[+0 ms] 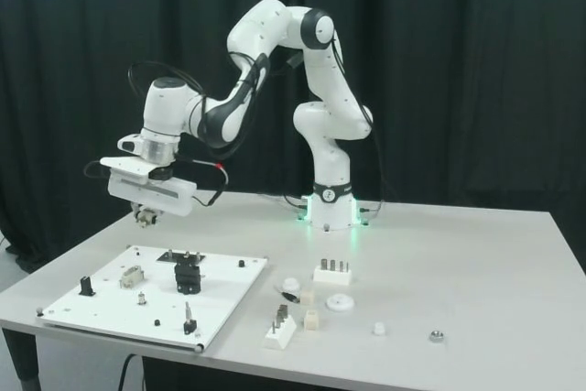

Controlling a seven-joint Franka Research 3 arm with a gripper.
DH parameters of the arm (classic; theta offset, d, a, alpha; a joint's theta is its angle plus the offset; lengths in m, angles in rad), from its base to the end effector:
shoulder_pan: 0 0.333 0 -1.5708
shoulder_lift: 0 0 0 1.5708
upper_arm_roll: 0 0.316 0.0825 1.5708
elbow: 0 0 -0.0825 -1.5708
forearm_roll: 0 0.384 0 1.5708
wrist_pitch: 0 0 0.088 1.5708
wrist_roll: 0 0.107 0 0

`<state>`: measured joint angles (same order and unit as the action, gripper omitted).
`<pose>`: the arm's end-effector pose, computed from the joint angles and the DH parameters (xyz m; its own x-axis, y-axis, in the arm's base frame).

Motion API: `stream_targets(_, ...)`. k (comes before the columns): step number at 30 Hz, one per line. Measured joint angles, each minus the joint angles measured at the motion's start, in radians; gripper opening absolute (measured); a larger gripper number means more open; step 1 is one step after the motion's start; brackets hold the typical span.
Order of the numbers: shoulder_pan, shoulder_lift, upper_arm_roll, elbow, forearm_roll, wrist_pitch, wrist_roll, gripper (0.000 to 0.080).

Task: Insert waterproof.

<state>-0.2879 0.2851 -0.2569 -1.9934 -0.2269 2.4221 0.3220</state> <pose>0.5296 -0.3144 0.3384 0.7675 -0.6108 0.1947 -0.6404 -0.7443 0.1895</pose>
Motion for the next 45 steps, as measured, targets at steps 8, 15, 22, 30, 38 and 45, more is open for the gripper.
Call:
stream_targets(8,0.0,0.032,-0.027,0.005,0.068,0.044,-0.091,0.0316)
stream_targets(15,-0.002,0.06,-0.036,0.018,0.127,0.06,-0.163,0.0316)
stream_targets(22,-0.007,0.098,-0.042,0.051,0.18,0.06,-0.193,0.0316)
stream_targets(30,-0.008,0.147,-0.053,0.101,0.239,0.046,-0.193,0.0316)
stream_targets(38,-0.008,0.2,-0.06,0.169,0.275,0.001,-0.193,0.0316)
stream_targets(45,-0.008,0.247,-0.062,0.237,0.293,-0.058,-0.193,0.0316)
